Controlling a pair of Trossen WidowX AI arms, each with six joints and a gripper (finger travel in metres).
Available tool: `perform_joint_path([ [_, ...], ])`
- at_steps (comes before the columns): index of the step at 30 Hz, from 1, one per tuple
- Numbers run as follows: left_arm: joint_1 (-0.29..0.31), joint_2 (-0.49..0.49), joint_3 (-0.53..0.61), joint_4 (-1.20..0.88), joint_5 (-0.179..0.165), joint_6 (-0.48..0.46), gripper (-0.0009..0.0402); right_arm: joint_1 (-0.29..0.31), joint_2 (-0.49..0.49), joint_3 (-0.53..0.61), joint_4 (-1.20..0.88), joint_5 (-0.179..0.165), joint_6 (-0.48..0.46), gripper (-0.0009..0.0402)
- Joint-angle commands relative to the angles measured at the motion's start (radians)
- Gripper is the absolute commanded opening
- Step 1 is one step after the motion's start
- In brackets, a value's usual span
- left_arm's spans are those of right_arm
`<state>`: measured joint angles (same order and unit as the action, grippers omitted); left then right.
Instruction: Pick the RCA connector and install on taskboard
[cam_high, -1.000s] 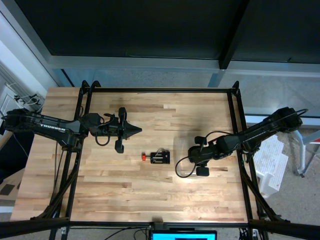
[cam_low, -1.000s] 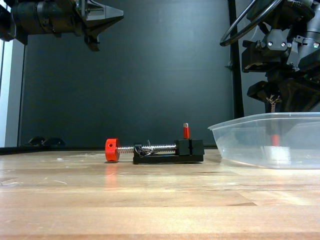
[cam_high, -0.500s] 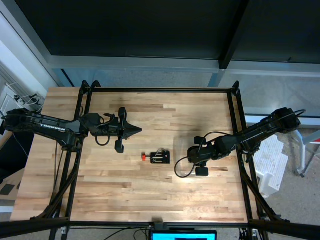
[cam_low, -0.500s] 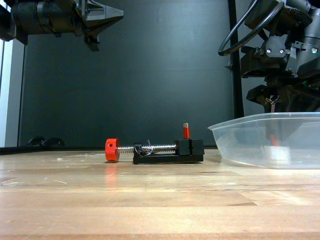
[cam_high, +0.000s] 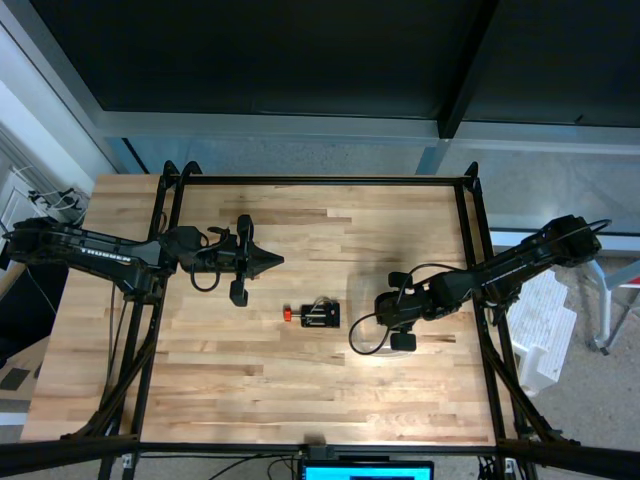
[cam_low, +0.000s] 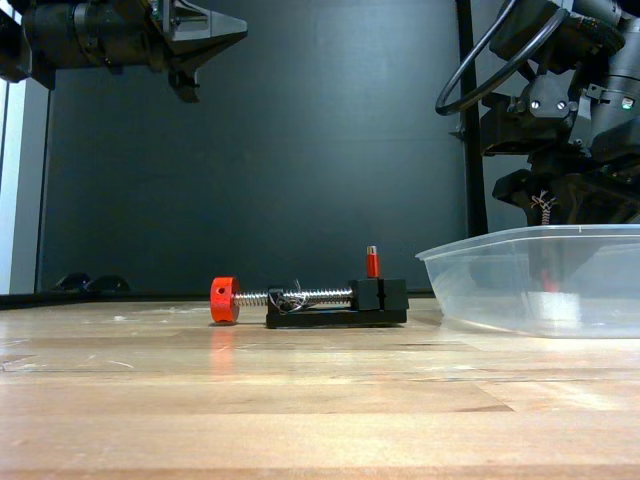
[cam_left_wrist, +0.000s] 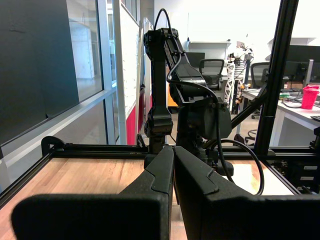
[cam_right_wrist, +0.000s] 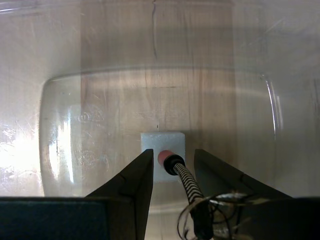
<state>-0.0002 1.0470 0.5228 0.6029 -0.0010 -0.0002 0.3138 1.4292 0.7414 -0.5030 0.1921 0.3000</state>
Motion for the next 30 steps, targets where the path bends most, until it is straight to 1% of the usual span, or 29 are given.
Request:
perform_joint_path([
  [1,0.000,0.000,0.000,0.000,0.000,0.000,0.0000,0.000,0.000,0.000,0.000,-0.003,0.001,0.0091],
  [24,0.000,0.000,0.000,0.000,0.000,0.000,0.0000,0.000,0.000,0.000,0.000,-0.003,0.002,0.0002],
  [30,0.000,0.000,0.000,0.000,0.000,0.000,0.0000,0.000,-0.003,0.000,0.000,-0.003,0.002,0.0002],
])
